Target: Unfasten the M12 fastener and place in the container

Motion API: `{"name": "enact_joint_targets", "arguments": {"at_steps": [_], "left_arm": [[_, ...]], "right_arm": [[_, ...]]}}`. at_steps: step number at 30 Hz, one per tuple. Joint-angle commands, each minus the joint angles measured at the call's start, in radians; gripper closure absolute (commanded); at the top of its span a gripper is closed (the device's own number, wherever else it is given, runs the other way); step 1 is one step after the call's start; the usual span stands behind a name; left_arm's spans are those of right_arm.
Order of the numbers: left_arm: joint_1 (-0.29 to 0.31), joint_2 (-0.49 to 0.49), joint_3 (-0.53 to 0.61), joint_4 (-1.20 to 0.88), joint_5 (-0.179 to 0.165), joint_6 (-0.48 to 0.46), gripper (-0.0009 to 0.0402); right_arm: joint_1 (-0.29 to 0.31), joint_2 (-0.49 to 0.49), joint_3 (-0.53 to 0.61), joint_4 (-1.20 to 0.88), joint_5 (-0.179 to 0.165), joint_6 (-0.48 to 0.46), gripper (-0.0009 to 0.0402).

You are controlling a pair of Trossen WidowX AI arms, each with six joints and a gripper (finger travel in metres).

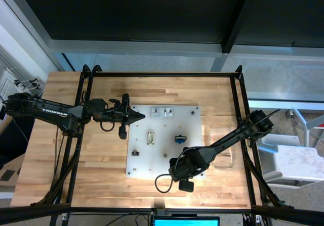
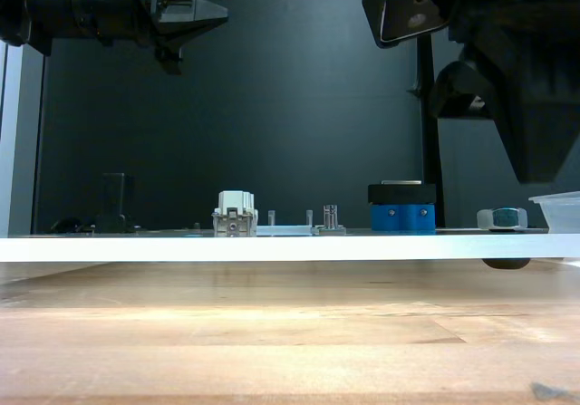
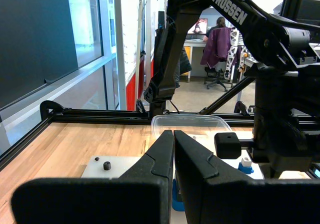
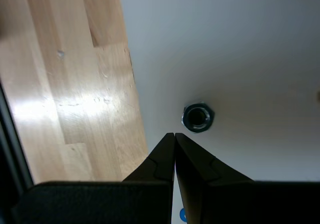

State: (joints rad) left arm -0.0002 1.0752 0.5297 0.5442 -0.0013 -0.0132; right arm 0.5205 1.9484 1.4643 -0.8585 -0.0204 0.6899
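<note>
The silver M12 nut (image 2: 503, 217) sits low on the white board (image 1: 152, 163) near its near right edge, with no stud ribs showing beneath it. From above, the nut (image 4: 198, 117) shows a dark centre; I cannot tell whether it is on its stud. My right gripper (image 4: 174, 135) hovers a little above and beside the nut, shut with nothing between its fingers. In the low view the right gripper (image 2: 544, 174) points down. The clear container (image 1: 223, 150) lies just right of the board and looks to hold nothing. My left gripper (image 1: 142, 116) is shut, raised over the board's far left.
On the board stand a blue block (image 2: 401, 216), a white connector (image 2: 235, 215) and a small silver post (image 2: 330, 216). The black frame (image 1: 162, 75) rings the wooden table. The right arm (image 1: 228, 140) crosses above the container.
</note>
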Motion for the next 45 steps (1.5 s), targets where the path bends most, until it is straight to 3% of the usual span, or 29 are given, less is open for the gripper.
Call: {"name": "enact_joint_targets", "arguments": {"at_steps": [1,12,13,16,17,20,24,31,35,38,45], "left_arm": [[0.0,0.0,0.0,0.0,0.0,0.0,0.0393],[0.0,0.0,0.0,0.0,0.0,0.0,0.0393],[0.0,0.0,0.0,0.0,0.0,0.0,0.0393],[0.0,0.0,0.0,0.0,0.001,0.0,0.0393],[0.0,0.0,0.0,0.0,0.0,0.0,0.0393],[0.0,0.0,0.0,0.0,0.0,0.0,0.0393],[0.0,0.0,0.0,0.0,0.0,0.0,0.0393],[0.0,0.0,0.0,0.0,0.0,0.0,0.0393],[0.0,0.0,0.0,0.0,0.0,0.0,0.0393],[0.0,0.0,0.0,0.0,0.0,0.0,0.0393],[0.0,0.0,0.0,0.0,0.0,0.0,0.0393]], "right_arm": [[0.002,0.021,-0.002,0.008,0.001,-0.003,0.0393],[0.005,0.023,-0.01,0.007,0.007,-0.02,0.0393],[0.006,0.023,-0.011,-0.002,0.031,-0.021,0.0393],[0.006,0.021,0.003,-0.108,0.209,0.059,0.0393],[0.005,0.021,0.01,-0.138,0.237,0.066,0.0393],[0.003,0.017,0.018,-0.171,0.24,0.063,0.0393],[0.003,0.015,0.021,-0.168,0.221,0.065,0.0393],[0.003,0.002,0.052,-0.149,0.075,0.053,0.0393],[0.003,-0.001,0.078,-0.129,0.015,0.051,0.0393],[0.004,-0.001,0.083,-0.095,-0.002,0.051,0.0393],[0.009,0.047,0.082,-0.048,-0.003,0.036,0.0393]]}}
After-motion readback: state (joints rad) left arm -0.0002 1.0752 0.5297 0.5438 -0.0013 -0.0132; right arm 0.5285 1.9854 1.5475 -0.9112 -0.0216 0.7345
